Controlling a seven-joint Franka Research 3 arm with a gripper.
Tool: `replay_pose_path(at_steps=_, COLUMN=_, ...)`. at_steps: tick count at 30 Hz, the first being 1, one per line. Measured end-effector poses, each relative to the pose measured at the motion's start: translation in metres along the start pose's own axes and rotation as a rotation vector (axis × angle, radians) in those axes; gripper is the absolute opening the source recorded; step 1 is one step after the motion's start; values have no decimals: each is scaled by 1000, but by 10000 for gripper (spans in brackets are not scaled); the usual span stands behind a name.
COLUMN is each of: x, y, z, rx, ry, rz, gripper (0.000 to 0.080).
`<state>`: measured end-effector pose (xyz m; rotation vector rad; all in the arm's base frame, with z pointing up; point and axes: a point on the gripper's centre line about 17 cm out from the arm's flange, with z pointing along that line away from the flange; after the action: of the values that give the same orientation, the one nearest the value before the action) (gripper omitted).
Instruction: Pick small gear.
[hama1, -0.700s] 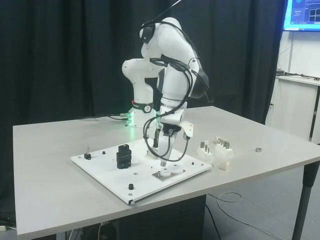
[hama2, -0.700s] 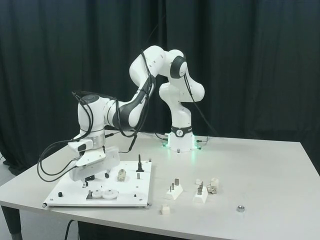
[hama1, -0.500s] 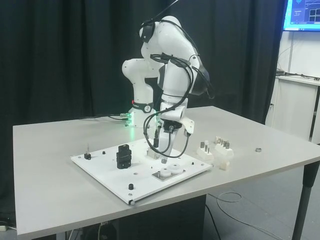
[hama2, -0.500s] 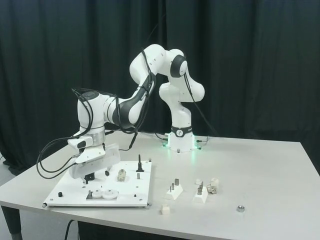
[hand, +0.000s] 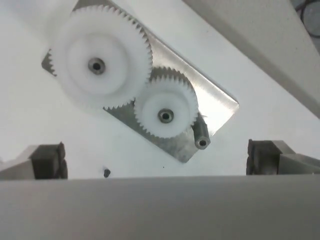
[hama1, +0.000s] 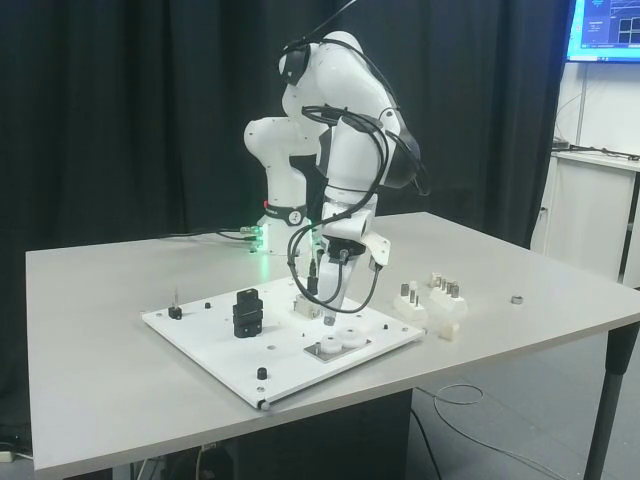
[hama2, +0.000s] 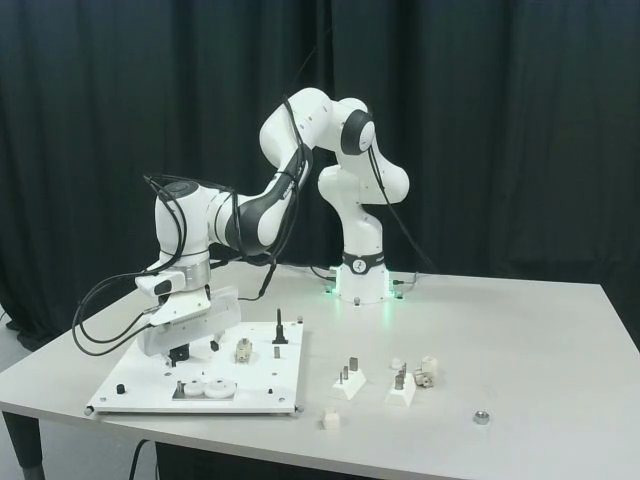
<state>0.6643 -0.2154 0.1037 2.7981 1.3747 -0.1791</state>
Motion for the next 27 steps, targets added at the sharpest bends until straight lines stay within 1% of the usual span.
replay_pose_path(at_steps=10, x=3, y=-1, z=-1, rx=1, ry=-1, rz=3, gripper=800)
replay_pose_path(at_steps=15, x=5, y=-6, z=-1, rx=14, ry=-4, rz=18, gripper=800)
replay_pose_path(at_steps=19, x=7, y=-16, z=-2, rx=40, ry=-13, rz=70, gripper=800)
replay_pose_path(at_steps=27, x=20, y=-51, z=-7, rx=118, ry=-40, rz=105, gripper=800)
